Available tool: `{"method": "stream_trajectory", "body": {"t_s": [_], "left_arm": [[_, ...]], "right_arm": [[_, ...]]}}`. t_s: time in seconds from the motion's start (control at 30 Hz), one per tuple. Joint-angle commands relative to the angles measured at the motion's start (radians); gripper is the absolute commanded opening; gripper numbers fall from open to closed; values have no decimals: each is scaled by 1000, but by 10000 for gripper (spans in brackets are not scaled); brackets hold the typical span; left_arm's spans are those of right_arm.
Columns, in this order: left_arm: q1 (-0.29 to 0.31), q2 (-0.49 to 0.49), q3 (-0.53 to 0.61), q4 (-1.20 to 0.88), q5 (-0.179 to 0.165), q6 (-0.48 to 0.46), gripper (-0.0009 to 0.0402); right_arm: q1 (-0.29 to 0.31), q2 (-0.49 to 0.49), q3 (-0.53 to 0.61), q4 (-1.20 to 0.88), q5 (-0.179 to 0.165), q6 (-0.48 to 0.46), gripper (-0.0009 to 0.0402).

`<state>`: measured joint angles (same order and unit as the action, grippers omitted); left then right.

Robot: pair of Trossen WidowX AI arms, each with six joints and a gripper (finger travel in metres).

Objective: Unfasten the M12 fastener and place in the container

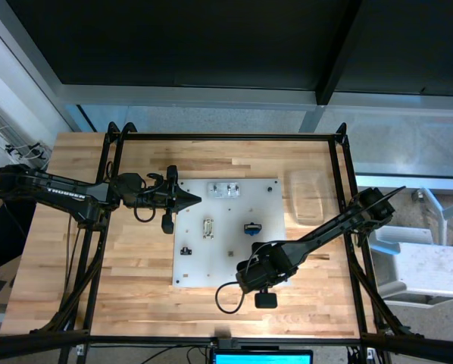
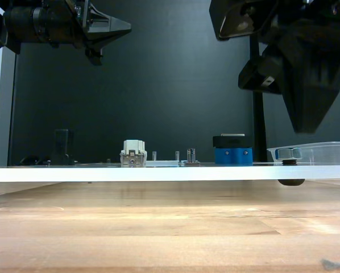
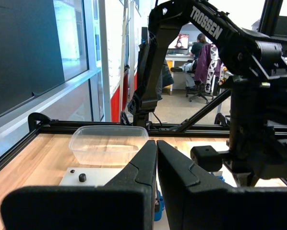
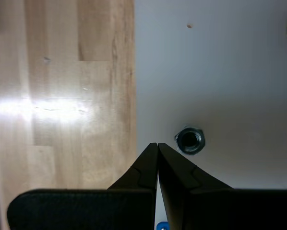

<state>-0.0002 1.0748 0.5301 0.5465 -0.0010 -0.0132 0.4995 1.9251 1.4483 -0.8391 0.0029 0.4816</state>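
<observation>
Overhead, both grippers are pinched shut on nothing, and the nut sits just under the right one.

From the table's (image 1: 135, 296) left edge the left arm reaches out level, holding the left gripper (image 1: 196, 199) high over the white board's (image 1: 211, 258) far left edge, pointing rightward with its fingers pressed together. The right arm slants in from the right edge to the board's near right part, wrist bent so the right gripper (image 4: 157, 143) points straight down, closed tip to tip and well clear of the board. The silver M12 nut (image 4: 190, 140) lies just beside those tips and below them, not touched, and in the low view it seems to rest on its black stud (image 2: 289, 162). The clear container (image 1: 306, 199) stands on the wood off the board's far right edge, well apart from the nut.
</observation>
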Motion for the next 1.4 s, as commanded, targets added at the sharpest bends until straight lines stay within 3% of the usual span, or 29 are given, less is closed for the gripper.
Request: {"method": "stream_trajectory", "body": {"t_s": [0.03,0.47,0.57,1.03,1.07,1.1,1.17,1.2,1.23,1.4], "left_arm": [[0,0,0,1,0,0,0],[0,0,0,0,0,0,0],[0,0,0,0,0,0,0],[0,0,0,0,0,0,0],[0,0,0,0,0,0,0],[0,0,0,0,0,0,0],[0,0,0,0,0,0,0],[0,0,0,0,0,0,0],[0,0,0,0,0,0,0],[0,0,0,0,0,0,0]], "right_arm": [[0,15,-3,6,-2,-1,0],[-2,29,-8,0,6,-18,0],[-2,29,-8,-21,34,-18,0],[-2,29,-8,-26,41,-19,0],[-2,29,-8,-34,55,-17,0],[-2,28,-7,-54,93,-8,0],[-2,23,0,-110,216,38,0],[-2,17,3,-128,257,44,0],[-2,14,4,-135,272,47,0],[-1,5,15,-141,262,53,0]]}}
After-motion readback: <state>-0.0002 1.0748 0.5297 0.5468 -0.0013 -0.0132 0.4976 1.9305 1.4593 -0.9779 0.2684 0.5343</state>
